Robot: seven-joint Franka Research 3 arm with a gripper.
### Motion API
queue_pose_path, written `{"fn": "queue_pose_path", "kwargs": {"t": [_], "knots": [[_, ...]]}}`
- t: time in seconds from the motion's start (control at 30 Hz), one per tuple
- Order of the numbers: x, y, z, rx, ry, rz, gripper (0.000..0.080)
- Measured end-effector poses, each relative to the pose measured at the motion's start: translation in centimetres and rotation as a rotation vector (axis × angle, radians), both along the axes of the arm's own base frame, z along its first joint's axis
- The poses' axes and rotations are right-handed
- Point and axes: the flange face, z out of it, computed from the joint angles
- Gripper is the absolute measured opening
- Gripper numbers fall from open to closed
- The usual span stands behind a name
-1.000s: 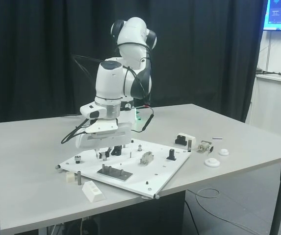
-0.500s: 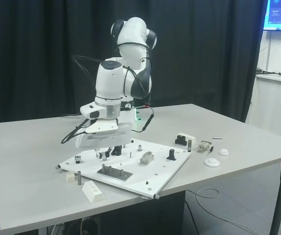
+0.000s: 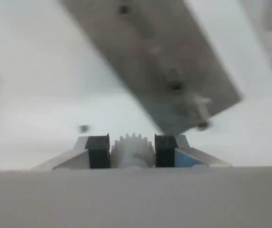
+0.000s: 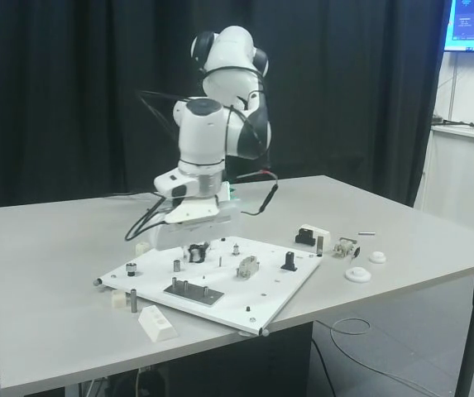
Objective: Place small gear.
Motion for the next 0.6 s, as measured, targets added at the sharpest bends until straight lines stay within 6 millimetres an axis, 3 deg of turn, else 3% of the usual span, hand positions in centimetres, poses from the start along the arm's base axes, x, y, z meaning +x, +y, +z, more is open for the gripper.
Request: {"fn": "queue_pose_path", "kwargs": {"t": [0.3,0.6], "knots": [[0.9,5.5,0.8,0.046,0.063,-0.035,0.0198],[1.7,12.8,0.6,0.068,0.097,-0.066,0.0198]]}}
